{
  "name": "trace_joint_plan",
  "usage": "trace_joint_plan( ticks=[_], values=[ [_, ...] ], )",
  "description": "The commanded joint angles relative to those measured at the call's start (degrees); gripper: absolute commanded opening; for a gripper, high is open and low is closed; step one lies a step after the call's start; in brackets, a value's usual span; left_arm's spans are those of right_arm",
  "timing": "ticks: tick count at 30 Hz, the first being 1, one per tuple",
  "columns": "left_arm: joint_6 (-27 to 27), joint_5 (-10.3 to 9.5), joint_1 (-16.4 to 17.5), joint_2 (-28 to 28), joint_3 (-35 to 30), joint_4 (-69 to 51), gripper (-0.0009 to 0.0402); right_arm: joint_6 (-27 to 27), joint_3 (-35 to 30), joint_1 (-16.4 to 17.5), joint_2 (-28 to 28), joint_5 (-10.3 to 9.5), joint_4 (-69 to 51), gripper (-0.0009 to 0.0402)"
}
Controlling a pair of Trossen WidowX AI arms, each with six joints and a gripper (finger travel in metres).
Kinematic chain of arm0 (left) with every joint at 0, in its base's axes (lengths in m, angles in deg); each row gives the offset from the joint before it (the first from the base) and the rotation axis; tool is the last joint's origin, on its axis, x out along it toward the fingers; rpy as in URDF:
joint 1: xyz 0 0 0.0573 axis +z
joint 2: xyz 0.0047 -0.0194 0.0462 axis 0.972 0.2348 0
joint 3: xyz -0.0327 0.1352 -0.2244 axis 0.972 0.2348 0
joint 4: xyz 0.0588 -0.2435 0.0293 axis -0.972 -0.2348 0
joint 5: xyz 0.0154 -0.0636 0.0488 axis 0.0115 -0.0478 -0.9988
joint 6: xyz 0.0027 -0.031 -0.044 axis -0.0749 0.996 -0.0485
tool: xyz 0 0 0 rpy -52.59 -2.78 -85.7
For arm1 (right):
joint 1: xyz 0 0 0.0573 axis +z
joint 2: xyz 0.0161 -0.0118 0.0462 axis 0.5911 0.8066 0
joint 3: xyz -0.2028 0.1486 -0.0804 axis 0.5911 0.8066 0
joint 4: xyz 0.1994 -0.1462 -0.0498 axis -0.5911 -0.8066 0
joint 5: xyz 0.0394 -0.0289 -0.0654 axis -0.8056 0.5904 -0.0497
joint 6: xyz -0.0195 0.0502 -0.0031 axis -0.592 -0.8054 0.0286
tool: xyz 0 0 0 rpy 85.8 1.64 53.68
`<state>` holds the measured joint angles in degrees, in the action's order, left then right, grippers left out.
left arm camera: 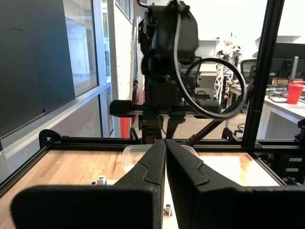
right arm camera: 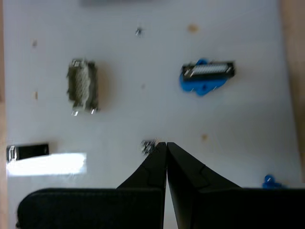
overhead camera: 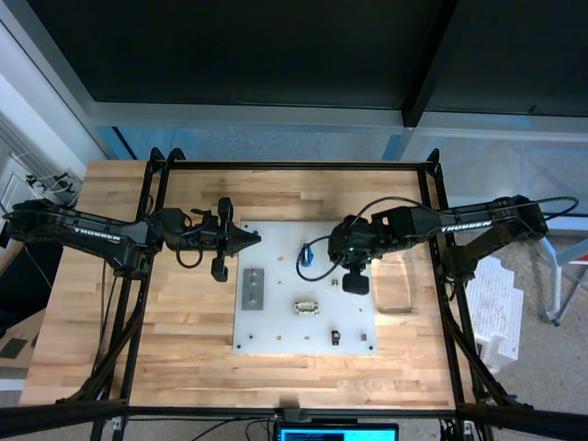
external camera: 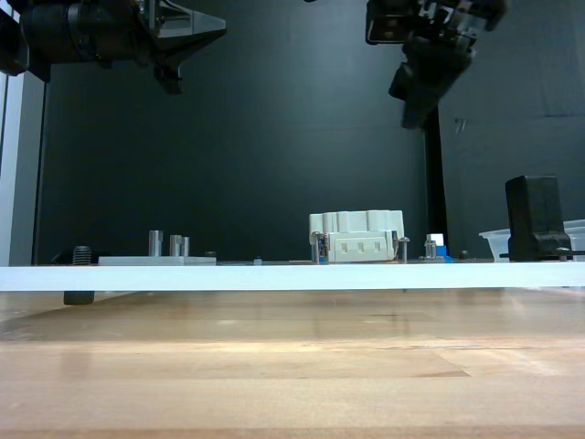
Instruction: Pick the 16mm bar and install on taskboard
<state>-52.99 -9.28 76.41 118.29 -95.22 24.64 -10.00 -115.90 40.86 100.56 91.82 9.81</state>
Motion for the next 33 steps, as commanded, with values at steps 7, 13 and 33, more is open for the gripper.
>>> trace_joint_plan(
  ticks=[7,13,33],
  values=[
    [0.0,0.0,0.0,0.0,0.0,0.0,0.0,3.7,0.3,-5.3,-3.2,0.59,9.1,0.0],
    [0.0,0.0,0.0,0.0,0.0,0.0,0.0,6.2,1.1,-6.0,-6.4,0.59,16.0,0.0],
    [0.0,0.0,0.0,0.0,0.0,0.0,0.0,5.9,17.1,-6.1,-18.7,-0.61,43.4,0.0]
  ],
)
